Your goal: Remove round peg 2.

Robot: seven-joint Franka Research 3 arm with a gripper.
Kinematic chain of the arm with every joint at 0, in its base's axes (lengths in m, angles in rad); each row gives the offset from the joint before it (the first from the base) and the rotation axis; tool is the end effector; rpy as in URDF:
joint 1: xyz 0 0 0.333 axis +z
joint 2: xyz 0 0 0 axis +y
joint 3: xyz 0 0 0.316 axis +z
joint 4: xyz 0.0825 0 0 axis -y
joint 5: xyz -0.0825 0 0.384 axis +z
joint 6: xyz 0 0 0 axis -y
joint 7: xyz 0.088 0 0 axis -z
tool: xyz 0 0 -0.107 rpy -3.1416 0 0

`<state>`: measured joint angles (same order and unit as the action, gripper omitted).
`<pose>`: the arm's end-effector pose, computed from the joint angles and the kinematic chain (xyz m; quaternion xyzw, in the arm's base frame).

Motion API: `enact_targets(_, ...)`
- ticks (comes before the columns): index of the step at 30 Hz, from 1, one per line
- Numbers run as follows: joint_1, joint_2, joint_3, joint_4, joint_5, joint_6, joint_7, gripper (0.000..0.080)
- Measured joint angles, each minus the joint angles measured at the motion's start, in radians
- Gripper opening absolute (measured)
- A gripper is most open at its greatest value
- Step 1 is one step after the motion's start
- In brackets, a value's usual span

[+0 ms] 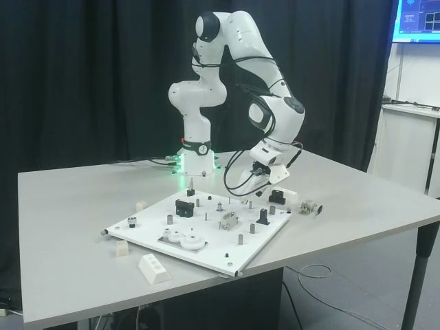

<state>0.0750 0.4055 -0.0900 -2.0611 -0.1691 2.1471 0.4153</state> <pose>0.5553 -0.0155 0.2149 0.9720 -0.1536 -0.1393 0.1105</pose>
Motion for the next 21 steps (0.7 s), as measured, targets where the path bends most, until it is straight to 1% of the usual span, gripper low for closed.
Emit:
enact_targets(14,0.0,0.006,0.0,-0.054,0.0,0.072,0.002,0.08)
enact_targets(19,0.0,0.006,0.0,-0.062,0.0,0.089,0.005,0.08)
enact_targets(20,0.0,0.006,-0.001,-0.062,0.0,0.09,0.005,0.0678)
enact_targets(21,0.0,0.006,-0.001,-0.062,0.0,0.092,0.005,0.0678)
